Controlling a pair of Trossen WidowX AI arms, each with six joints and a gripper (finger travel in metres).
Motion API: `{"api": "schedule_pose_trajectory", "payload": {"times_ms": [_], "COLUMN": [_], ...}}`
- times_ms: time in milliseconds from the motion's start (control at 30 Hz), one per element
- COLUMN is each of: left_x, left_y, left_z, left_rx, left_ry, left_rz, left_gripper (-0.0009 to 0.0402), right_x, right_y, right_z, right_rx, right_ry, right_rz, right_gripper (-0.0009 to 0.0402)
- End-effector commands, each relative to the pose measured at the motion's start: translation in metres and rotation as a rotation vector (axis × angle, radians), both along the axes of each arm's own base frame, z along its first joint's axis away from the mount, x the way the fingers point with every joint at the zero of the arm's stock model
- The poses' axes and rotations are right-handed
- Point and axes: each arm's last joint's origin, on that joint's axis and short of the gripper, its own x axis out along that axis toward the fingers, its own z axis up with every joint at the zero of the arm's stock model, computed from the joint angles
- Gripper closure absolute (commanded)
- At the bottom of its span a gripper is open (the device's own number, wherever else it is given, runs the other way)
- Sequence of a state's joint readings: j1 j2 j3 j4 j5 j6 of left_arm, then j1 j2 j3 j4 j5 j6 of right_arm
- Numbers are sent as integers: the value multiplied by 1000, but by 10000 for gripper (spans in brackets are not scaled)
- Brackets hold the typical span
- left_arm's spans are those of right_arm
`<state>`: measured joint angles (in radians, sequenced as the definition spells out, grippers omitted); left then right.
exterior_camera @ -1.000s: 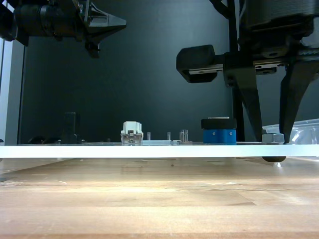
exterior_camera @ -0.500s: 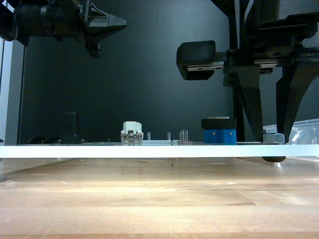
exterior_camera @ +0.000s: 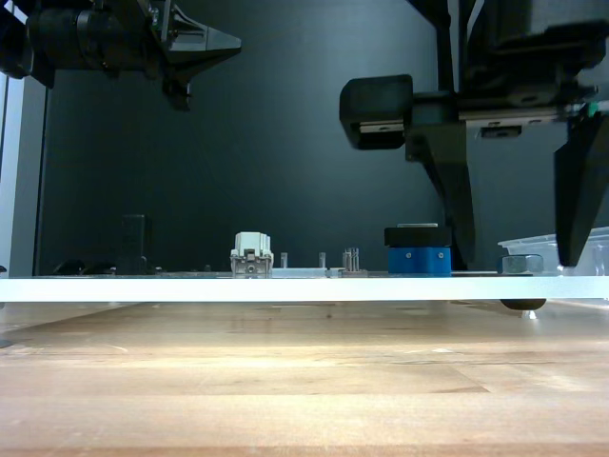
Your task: Unfasten the M12 nut and place it in the container
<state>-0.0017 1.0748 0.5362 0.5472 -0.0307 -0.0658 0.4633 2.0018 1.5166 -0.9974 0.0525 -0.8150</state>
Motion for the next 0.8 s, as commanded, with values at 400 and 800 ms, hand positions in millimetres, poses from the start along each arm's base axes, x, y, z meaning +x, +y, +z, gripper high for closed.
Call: {"api": "schedule_pose_trajectory", "payload": {"times_ms": [400, 800], "left_x": [0, 0], "left_y": [0, 0], "left_z": [0, 0], "left_rx": [0, 0], "left_ry": [0, 0], "left_rz": [0, 0], "left_gripper": [393, 393], "right_x": [-8, -11], "right_y": [-10, -1], "right_z": [36, 26], "right_rx": [196, 281], "right_ry": [-31, 79], "right_rz": [-1204, -1294], "right_gripper": [277, 396]}}
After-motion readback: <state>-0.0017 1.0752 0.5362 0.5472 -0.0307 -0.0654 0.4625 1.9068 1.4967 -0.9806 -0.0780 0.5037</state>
